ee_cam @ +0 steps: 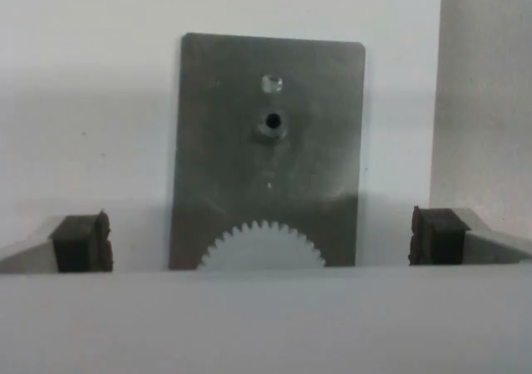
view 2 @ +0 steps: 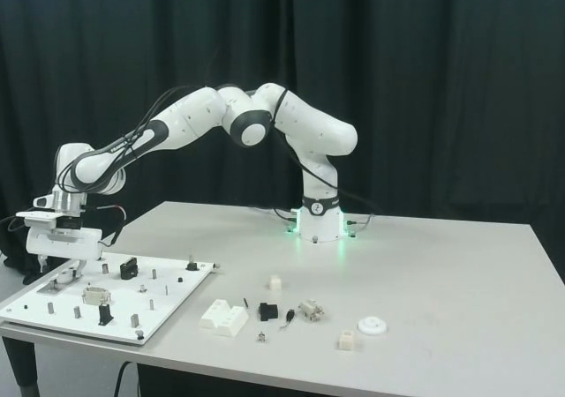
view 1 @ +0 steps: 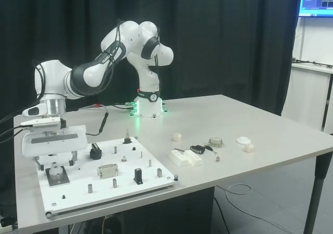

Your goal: Remove medium gear.

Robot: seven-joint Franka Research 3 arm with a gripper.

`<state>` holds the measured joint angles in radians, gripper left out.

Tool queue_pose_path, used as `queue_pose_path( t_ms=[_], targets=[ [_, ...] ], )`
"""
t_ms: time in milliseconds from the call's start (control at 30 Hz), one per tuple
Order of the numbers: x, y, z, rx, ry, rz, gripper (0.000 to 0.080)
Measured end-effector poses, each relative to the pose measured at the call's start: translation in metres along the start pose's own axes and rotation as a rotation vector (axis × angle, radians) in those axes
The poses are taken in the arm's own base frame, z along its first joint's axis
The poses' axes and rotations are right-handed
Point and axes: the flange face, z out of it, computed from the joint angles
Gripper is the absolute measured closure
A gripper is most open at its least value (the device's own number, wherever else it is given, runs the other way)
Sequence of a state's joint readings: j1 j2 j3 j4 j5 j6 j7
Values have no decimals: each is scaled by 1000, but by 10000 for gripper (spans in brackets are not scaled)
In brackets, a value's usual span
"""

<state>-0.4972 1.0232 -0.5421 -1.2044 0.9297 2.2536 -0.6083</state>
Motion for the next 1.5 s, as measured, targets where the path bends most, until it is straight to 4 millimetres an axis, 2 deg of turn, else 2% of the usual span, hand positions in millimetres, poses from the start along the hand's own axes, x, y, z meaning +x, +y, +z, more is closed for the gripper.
queue_pose_path(
  t_ms=[467, 1467, 1500],
  targets=[
    [1, 8, 2, 10, -14, -4, 3],
    [-6, 12, 11, 20, -47, -9, 3],
    [-5, 12, 11, 19, -45, -9, 120]
  ],
)
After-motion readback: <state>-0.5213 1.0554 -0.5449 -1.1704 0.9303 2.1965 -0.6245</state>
